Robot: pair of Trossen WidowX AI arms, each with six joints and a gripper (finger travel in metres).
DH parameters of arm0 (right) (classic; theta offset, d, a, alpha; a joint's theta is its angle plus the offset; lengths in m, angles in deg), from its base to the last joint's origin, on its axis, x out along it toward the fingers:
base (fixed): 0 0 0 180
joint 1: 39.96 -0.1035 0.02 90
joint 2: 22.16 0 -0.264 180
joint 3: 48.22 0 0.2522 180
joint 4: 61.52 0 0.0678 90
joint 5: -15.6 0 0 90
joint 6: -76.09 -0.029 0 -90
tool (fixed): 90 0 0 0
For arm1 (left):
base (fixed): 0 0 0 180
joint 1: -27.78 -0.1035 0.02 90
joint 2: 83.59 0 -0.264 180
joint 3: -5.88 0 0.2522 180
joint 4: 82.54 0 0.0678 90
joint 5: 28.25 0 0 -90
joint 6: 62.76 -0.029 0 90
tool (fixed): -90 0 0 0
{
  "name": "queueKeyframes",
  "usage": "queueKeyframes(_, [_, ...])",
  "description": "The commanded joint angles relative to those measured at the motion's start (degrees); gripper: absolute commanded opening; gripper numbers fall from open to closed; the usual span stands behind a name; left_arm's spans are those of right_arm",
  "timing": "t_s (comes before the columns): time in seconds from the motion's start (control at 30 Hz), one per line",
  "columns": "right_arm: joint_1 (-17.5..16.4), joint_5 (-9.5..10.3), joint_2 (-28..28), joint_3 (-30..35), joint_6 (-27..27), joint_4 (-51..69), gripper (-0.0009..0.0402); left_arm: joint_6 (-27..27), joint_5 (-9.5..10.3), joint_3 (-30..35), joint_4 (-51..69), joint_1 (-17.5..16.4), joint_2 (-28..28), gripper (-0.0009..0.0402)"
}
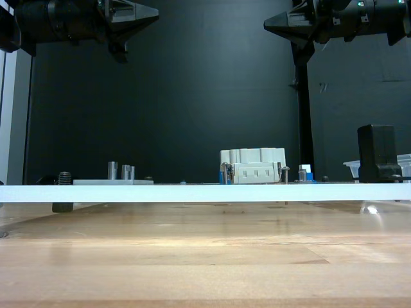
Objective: Pick the HAN10E connector and install on the hub
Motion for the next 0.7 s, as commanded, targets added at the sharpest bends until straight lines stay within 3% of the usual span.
queueKeyframes(0.03, [0.02,-0.02,0.00,0.00,0.00,0.00,0.0000,0.00,-0.04,0.00,-0.02,0.00,0.00,0.0000])
queueKeyframes(0.7, [0.02,-0.02,0.09,0.00,0.02,-0.31,0.0000,0.00,-0.04,0.00,-0.02,0.00,0.00,0.0000])
